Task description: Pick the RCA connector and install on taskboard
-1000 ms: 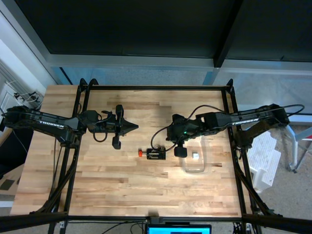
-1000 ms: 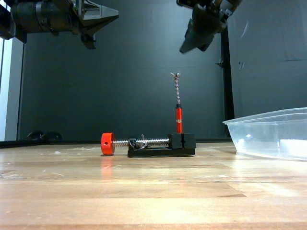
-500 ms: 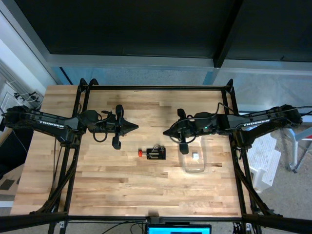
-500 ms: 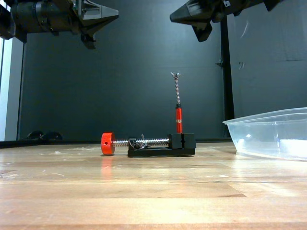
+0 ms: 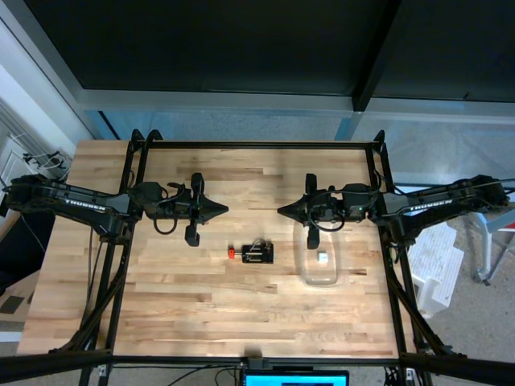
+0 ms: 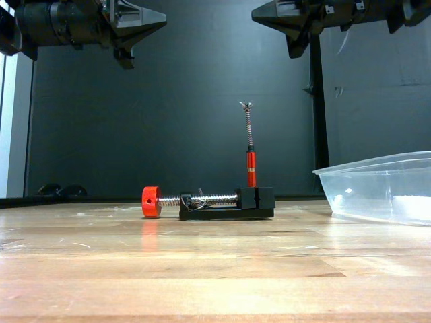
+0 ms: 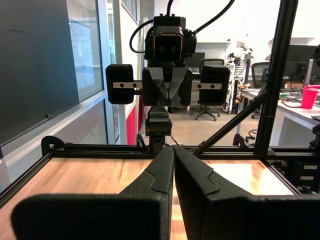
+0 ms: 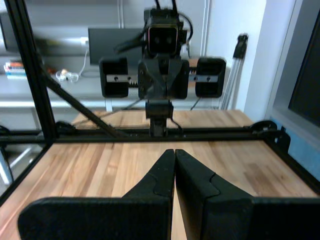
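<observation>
The taskboard (image 5: 256,255) is a small black block with an orange-red knob (image 6: 151,201), lying mid-table. The RCA connector (image 6: 250,167), a red barrel with a springy metal tail, stands upright on the block's right end (image 6: 256,200). My left gripper (image 5: 225,210) hangs high to the upper left of the block, level and shut on nothing (image 7: 173,150). Facing it from the right, my right gripper (image 5: 280,211) is also level, high above the table and shut on nothing (image 8: 175,152). Neither touches the block or the connector.
A clear plastic tray (image 5: 331,277) sits right of the taskboard, under the right arm, with a small white piece (image 5: 322,257) inside. Black frame rails (image 5: 257,145) border the table at the back and sides.
The right arm has swung up from its tilt over the taskboard to level and drawn back to the right. The connector stays upright on the block. The left arm has not moved.
</observation>
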